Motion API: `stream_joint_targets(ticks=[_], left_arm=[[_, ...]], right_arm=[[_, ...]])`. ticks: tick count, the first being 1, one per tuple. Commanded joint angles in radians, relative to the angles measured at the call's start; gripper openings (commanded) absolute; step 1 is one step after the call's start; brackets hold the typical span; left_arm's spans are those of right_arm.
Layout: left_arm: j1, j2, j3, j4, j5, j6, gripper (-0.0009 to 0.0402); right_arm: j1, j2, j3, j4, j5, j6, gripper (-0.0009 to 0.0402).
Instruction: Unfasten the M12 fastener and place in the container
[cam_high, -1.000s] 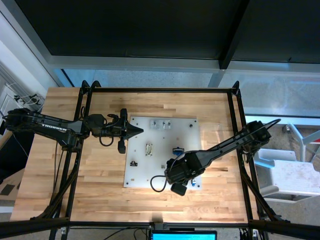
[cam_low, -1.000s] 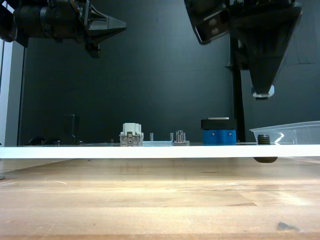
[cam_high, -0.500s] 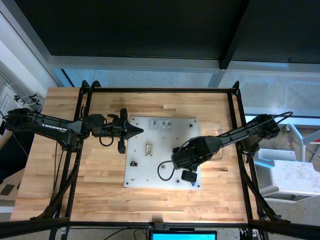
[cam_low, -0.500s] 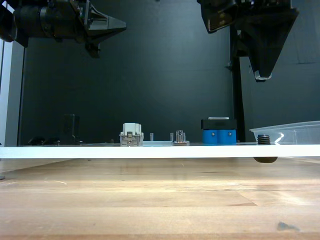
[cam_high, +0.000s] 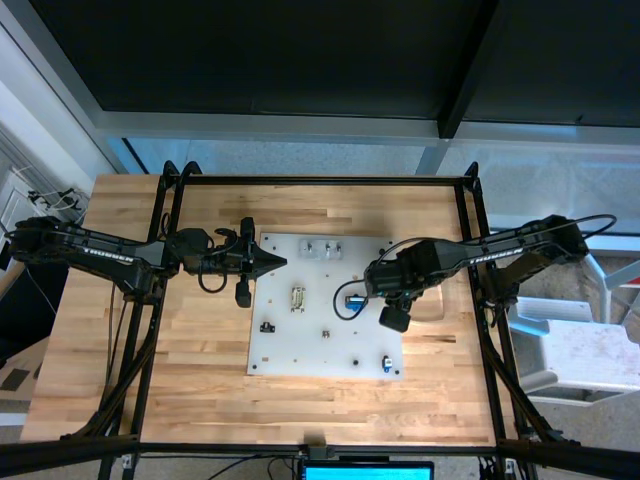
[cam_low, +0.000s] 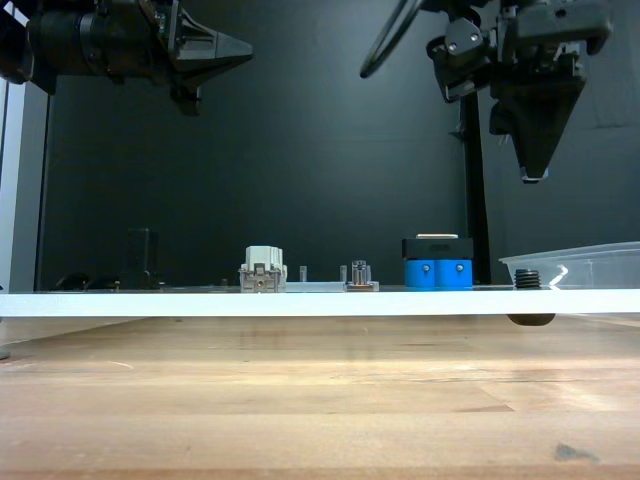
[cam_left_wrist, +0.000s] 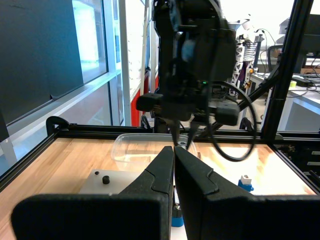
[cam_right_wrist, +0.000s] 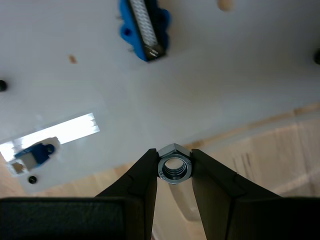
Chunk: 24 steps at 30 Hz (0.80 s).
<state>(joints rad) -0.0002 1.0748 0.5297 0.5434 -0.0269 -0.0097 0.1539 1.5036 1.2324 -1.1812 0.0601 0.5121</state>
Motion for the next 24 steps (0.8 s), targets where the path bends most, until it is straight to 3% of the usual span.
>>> stream_joint_targets(ticks=[1,12,24], left_arm=[[0.0,0.0,0.0,0.0,0.0,0.0,0.0],[0.0,0.0,0.0,0.0,0.0,0.0,0.0],[0.0,0.0,0.0,0.0,0.0,0.0,0.0]], right_arm=[[-0.041,-0.04,-0.049,0.002,0.001,-0.012,0.0019],[-0.162,-0.161,-0.193,0.004,0.0,-0.049,0.0019],[-0.236,-0.303,-0.338,0.004,0.0,-0.058,0.0019]])
